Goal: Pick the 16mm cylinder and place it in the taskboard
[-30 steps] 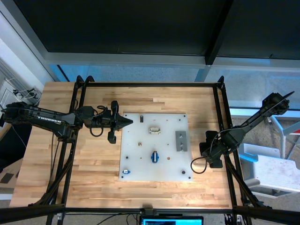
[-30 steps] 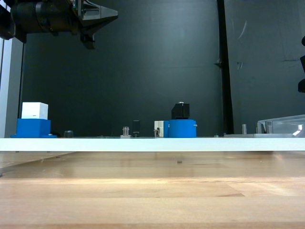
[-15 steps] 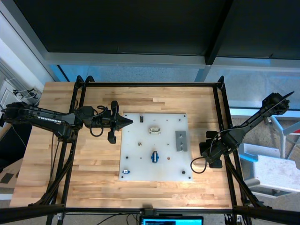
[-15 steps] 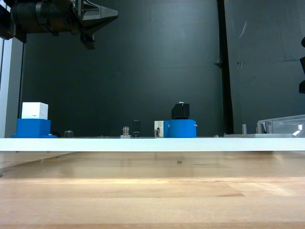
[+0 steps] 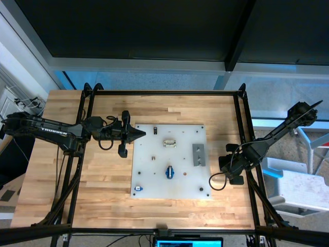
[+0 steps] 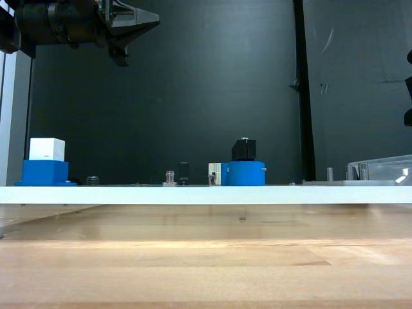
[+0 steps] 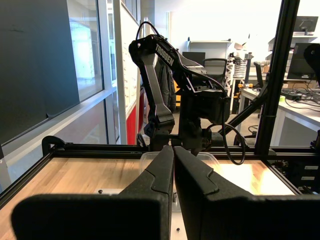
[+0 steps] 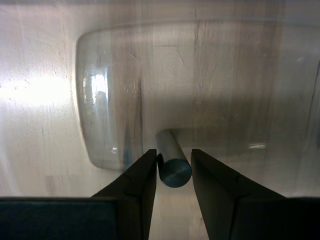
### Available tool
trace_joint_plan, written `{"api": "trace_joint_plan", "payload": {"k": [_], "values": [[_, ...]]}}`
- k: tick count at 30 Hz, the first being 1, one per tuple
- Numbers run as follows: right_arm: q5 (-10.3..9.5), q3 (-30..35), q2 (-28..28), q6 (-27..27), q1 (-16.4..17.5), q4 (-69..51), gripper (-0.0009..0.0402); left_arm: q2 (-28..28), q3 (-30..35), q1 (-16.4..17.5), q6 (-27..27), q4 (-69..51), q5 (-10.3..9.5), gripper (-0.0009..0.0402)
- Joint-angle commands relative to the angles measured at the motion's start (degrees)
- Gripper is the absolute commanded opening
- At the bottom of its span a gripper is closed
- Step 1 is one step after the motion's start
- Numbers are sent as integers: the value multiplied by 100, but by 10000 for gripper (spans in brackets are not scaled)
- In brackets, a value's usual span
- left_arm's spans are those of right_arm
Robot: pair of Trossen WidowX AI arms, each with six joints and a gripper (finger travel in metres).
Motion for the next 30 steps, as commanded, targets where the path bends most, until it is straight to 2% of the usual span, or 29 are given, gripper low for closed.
{"api": "trace_joint_plan", "payload": {"k": [1, 13, 30], "values": [[-4, 2, 0, -7, 0, 0, 71, 2, 2, 0, 2, 0, 0, 0], [-4, 2, 0, -7, 0, -2, 34, 2, 2, 0, 2, 0, 0, 0], [-28, 417, -131, -9, 2, -459, 27, 2, 2, 0, 2, 0, 0, 0]]}}
